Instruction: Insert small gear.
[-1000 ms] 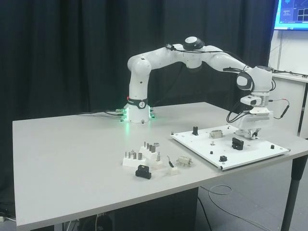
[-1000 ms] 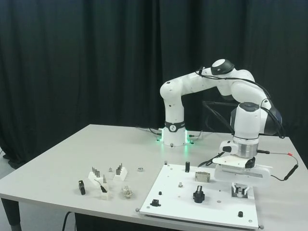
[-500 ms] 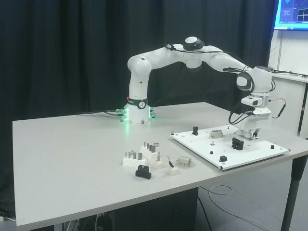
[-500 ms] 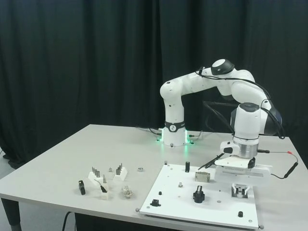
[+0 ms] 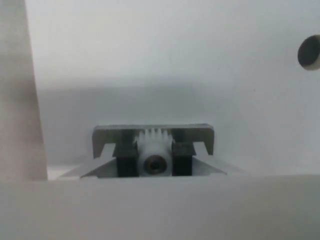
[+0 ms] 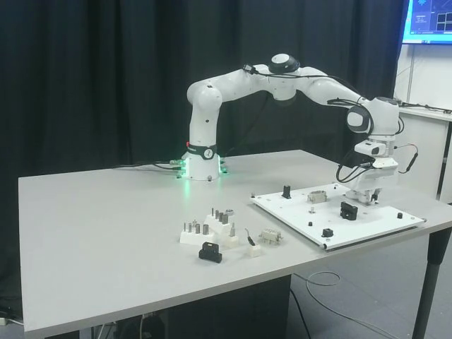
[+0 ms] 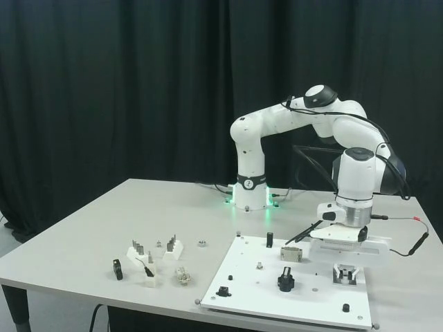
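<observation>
White small gear point(image 5: 154, 148) clamped in gripper point(image 5: 154, 159); bore axis apparently toward camera.

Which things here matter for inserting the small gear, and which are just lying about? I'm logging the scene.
In the job:
small gear, white, shut between the fingers
gripper
white board below the gripper

Lying about:
white blocks with pegs
small black part near the table's edge
black knob on the board
</observation>
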Robot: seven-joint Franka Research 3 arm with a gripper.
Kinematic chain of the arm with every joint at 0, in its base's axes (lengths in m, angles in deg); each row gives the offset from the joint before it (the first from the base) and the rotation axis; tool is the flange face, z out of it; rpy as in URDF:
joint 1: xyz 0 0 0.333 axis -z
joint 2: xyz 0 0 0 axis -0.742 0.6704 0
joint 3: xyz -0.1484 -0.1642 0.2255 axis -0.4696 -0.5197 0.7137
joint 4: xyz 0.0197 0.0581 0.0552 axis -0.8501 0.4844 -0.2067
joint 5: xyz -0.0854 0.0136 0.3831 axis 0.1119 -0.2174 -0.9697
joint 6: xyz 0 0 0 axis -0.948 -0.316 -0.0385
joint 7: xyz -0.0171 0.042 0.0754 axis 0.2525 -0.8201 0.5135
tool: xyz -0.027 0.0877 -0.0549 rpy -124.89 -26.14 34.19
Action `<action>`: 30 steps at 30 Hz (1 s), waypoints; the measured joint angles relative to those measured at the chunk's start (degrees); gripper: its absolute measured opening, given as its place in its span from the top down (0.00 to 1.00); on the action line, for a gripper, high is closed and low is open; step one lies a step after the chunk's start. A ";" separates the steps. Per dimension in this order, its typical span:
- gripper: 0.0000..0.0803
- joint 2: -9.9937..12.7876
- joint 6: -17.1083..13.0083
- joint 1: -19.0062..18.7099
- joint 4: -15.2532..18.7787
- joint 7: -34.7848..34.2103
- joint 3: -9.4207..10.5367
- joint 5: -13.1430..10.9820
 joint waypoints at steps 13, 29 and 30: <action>0.17 -0.28 0.05 -0.03 0.31 -3.06 -1.74 0.91; 0.01 -2.27 3.81 0.16 0.26 -4.66 -3.83 0.95; 0.01 -2.27 3.93 0.18 0.26 -4.70 -3.81 0.95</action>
